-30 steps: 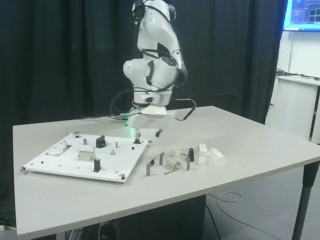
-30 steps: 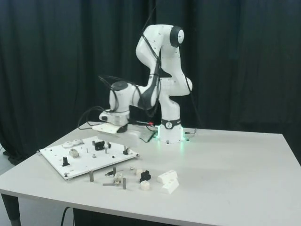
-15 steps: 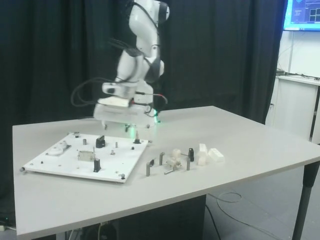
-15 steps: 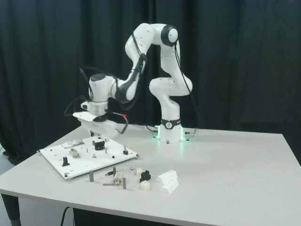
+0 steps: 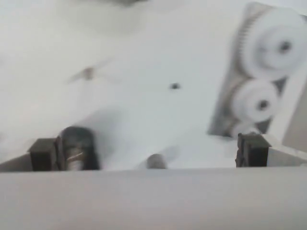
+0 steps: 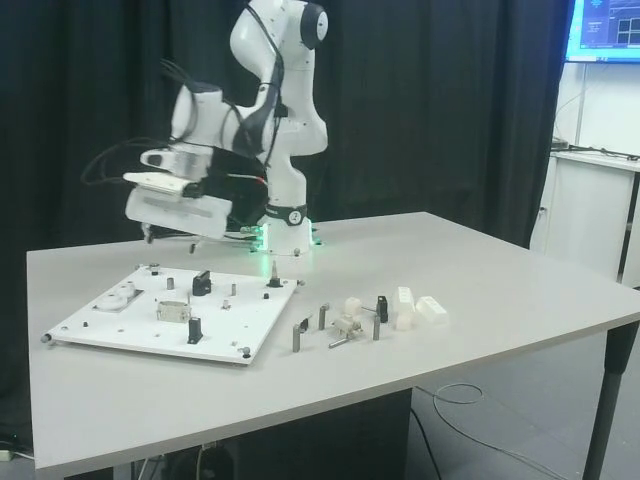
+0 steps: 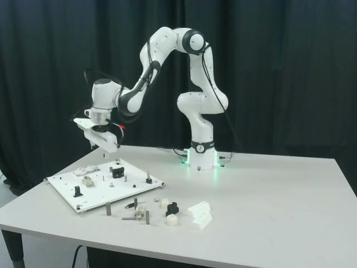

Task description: Remove large gear.

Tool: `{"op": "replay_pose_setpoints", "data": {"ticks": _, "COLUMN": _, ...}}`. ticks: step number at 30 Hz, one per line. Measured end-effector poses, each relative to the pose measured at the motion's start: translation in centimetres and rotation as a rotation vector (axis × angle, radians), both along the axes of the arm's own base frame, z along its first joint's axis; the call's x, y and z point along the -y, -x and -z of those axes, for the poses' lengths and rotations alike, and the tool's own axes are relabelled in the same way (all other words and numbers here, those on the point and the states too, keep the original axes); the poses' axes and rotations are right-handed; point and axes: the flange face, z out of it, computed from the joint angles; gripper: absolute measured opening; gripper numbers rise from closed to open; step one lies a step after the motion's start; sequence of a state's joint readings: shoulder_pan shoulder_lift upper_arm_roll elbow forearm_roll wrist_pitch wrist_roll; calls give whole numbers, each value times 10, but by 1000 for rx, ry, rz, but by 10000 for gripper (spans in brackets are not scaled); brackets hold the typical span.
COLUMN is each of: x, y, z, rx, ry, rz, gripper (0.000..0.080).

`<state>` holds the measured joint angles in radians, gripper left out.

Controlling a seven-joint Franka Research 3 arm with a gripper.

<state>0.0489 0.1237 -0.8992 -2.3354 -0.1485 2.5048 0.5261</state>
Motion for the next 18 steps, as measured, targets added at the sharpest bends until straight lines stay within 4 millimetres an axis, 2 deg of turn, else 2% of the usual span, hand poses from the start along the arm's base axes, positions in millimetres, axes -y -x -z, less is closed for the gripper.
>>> {"op": "replay_pose_setpoints", "data": {"ticks": 10, "x": 47, "y": 34, "z": -12, "rx": 126, "ry": 12, "rz": 144, "gripper": 800}}
{"op": "replay_pose_setpoints", "data": {"ticks": 18, "x": 70, "y": 40, "z": -8, "rx": 183, "ry": 2, "rz": 255, "gripper": 800}}
